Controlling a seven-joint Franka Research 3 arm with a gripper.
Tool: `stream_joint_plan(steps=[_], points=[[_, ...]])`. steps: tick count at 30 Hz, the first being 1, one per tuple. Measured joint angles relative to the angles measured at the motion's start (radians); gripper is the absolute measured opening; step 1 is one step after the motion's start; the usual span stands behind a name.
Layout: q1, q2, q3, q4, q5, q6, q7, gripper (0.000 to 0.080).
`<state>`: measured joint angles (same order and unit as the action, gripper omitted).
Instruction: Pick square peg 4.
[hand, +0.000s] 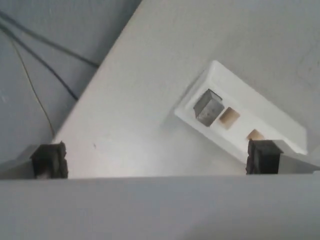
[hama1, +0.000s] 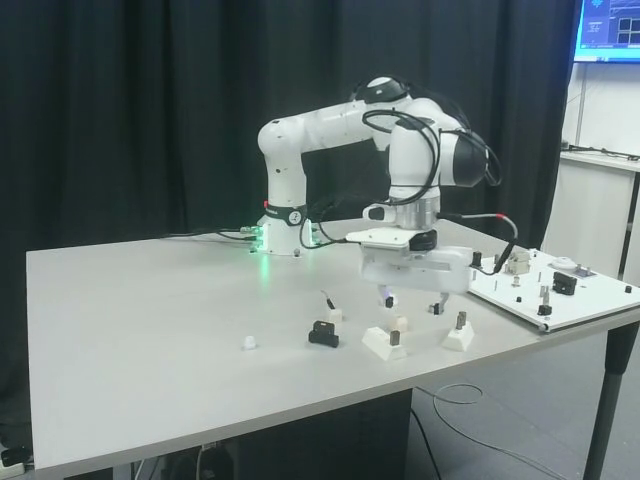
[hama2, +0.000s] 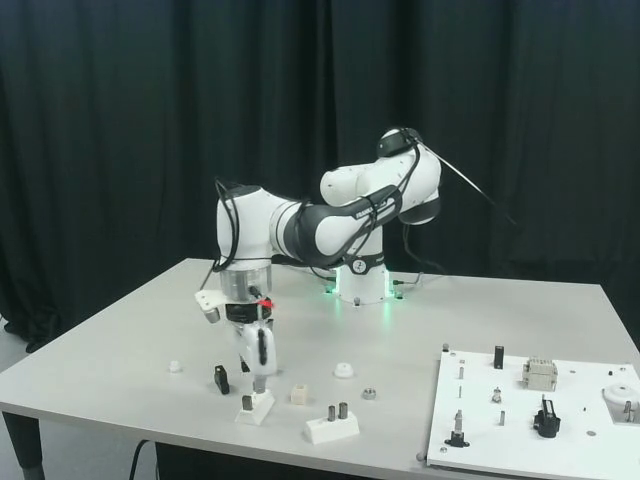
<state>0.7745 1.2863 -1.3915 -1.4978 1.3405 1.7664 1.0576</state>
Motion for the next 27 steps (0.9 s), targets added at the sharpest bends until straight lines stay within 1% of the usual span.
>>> stream_joint_plan(steps=[3,8,13,16,20,27], points=[[0.015,0.005,0.0,-0.015,-0.001,0.035,0.089,0.08],[0.044,0.006,0.004,-0.057,-0.004,0.092,0.213,0.08],[0.071,0.006,0.012,-0.097,-0.014,0.137,0.294,0.08],[0.084,0.007,0.015,-0.116,-0.018,0.15,0.322,0.08],[0.096,0.011,0.015,-0.134,-0.021,0.152,0.351,0.08],[0.099,0.015,0.021,-0.14,-0.037,0.168,0.416,0.08]])
